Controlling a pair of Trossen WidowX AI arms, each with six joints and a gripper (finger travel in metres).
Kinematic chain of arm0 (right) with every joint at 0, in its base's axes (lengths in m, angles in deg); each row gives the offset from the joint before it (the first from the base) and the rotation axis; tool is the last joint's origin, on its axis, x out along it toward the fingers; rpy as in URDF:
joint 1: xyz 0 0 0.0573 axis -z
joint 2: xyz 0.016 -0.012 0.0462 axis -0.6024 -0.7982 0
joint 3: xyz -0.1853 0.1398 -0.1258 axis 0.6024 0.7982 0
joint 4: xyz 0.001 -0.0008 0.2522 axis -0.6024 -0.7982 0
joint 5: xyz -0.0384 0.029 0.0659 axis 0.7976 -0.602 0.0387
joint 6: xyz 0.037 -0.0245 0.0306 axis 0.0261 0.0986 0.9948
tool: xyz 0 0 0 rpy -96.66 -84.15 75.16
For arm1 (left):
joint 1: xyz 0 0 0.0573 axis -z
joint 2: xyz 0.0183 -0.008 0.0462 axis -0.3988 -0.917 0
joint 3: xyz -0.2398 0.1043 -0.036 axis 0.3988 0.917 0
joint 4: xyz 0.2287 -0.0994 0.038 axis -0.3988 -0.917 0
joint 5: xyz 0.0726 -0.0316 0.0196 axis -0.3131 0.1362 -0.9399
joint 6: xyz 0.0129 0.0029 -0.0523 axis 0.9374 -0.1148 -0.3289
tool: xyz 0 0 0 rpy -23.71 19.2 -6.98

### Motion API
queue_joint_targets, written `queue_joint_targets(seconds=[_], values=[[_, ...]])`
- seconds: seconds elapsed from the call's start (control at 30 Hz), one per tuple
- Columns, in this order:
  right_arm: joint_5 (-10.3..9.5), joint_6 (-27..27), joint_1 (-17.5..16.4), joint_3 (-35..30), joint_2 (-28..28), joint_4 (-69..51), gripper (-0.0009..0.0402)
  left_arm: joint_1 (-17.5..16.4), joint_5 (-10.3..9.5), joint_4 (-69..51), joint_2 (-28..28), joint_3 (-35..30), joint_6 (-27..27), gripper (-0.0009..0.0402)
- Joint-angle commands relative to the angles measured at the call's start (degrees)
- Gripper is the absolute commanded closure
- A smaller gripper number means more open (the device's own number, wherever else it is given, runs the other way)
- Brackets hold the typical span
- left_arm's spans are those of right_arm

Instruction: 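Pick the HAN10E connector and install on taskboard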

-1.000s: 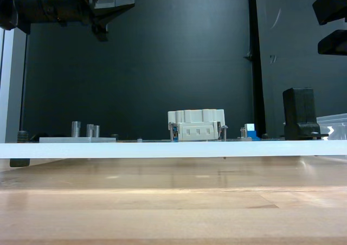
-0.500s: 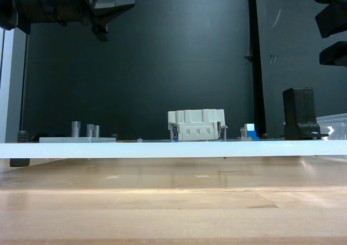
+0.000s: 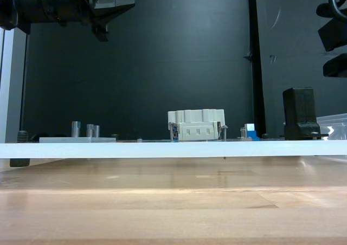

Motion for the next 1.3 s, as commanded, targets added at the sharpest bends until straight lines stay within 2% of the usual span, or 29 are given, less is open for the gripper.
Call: queue_joint_targets(seconds=[0.03, 0.8, 1.3], values=[[-0.39, 0.1, -0.1, 1.1, -0.1, 1.7, 0.0121, 0.0, 0.0, 0.0, 0.0, 0.0, 0.0, 0.0392], [-0.44, -1.5, -0.1, 5.3, -3.5, 8.4, 0.0127, 0.0, 0.0, 0.0, 0.0, 0.0, 0.0, 0.0392], [-0.46, -2.0, 0.0, 7.6, -3.5, 10.9, 0.014, 0.0, 0.0, 0.0, 0.0, 0.0, 0.0, 0.0392]])
